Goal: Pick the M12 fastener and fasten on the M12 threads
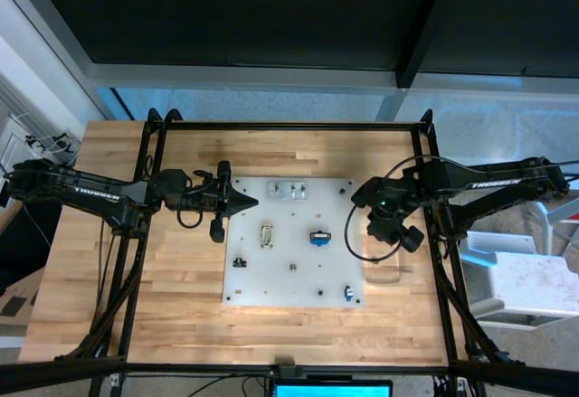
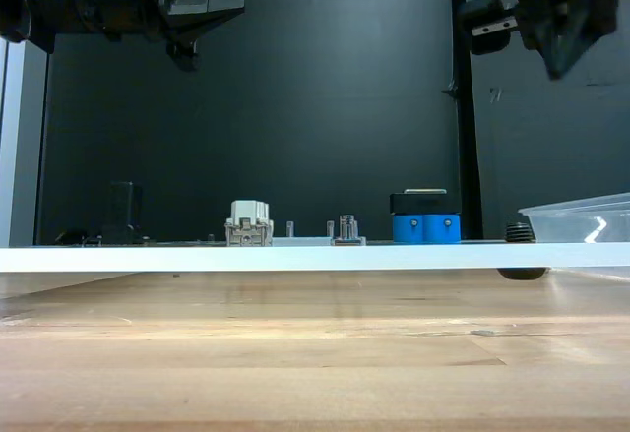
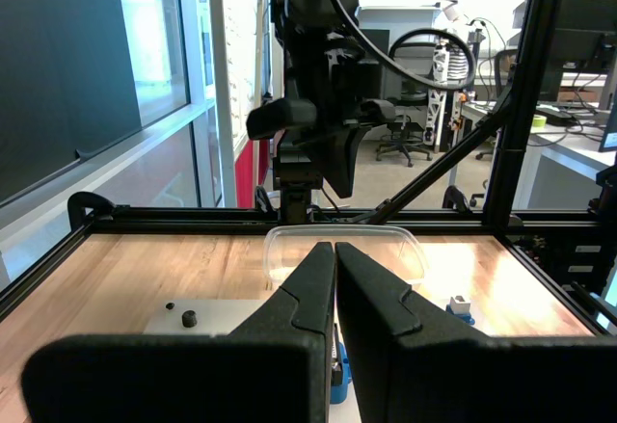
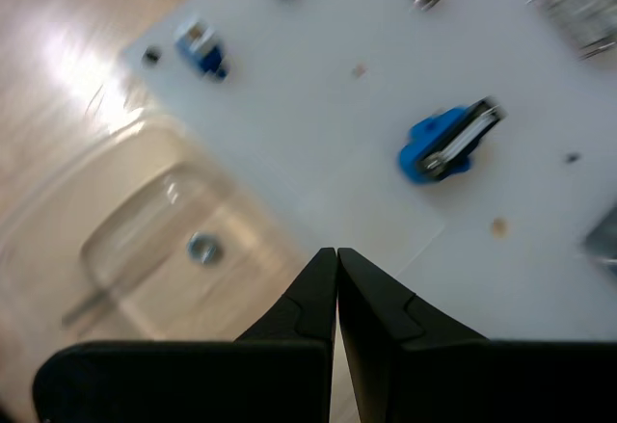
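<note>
Right wrist view: your right gripper (image 4: 336, 254), jaws pressed together, is hovering above the small silver nut (image 4: 203, 248). Spread them before descending. Your left gripper (image 3: 335, 250), likewise closed, is hanging over the white plastic board (image 1: 271, 279).

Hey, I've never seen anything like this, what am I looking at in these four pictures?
Two black robot arms stand at the sides of a wooden table. One picture looks down from above, one looks level along the tabletop, and two come from cameras on the arms. The left gripper hovers over the white board's left edge, shut and empty. The right gripper hangs high by the clear tray, also shut and empty. A small silver nut lies in that tray; it belongs on the bare black stud. A blue connector sits on the board.
</note>
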Controlling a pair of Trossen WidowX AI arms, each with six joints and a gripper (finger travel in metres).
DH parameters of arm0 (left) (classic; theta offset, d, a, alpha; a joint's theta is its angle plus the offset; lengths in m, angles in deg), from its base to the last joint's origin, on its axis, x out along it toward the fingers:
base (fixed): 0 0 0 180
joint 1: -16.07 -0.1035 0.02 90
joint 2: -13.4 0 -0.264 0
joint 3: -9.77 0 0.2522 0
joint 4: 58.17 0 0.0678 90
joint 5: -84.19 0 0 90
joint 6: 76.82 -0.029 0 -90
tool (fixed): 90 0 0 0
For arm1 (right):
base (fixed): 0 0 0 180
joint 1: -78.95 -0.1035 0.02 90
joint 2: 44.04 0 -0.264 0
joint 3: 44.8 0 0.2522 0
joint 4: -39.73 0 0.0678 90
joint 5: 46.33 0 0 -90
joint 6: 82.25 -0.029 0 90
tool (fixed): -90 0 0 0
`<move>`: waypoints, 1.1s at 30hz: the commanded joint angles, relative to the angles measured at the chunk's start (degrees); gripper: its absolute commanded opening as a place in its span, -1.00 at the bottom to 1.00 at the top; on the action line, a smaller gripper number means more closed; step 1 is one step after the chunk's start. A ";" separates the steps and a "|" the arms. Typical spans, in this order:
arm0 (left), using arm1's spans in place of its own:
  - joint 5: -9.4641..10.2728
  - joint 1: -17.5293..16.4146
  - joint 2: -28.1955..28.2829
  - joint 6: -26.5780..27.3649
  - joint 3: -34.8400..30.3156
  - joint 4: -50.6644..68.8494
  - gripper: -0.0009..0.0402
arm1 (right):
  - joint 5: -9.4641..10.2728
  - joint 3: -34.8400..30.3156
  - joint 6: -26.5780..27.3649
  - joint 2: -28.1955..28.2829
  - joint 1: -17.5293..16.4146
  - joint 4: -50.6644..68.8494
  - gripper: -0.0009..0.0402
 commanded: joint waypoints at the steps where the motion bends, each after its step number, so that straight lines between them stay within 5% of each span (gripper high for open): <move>1: -0.02 0.00 0.02 0.00 0.00 -0.02 -0.96 | -0.90 0.09 4.00 1.20 -1.62 3.02 -0.94; 4: -0.02 0.00 0.02 0.00 0.00 -0.02 -0.96 | -1.40 0.09 7.06 2.91 -3.08 6.19 -0.89; 9: -0.02 -0.02 0.02 0.00 0.00 -0.02 -0.96 | -5.57 0.11 10.69 5.29 -5.75 10.05 -0.81; 16: -0.02 -0.02 0.02 0.00 0.00 -0.02 -0.96 | -5.99 0.11 13.09 7.65 -8.81 9.62 -0.79; 22: -0.02 0.00 0.02 0.00 0.00 -0.02 -0.96 | -11.13 0.15 13.35 11.26 -13.51 9.60 -0.73; 33: -0.02 -0.02 0.02 0.00 0.00 0.00 -0.96 | -11.21 1.88 15.87 12.20 -16.37 4.87 -0.18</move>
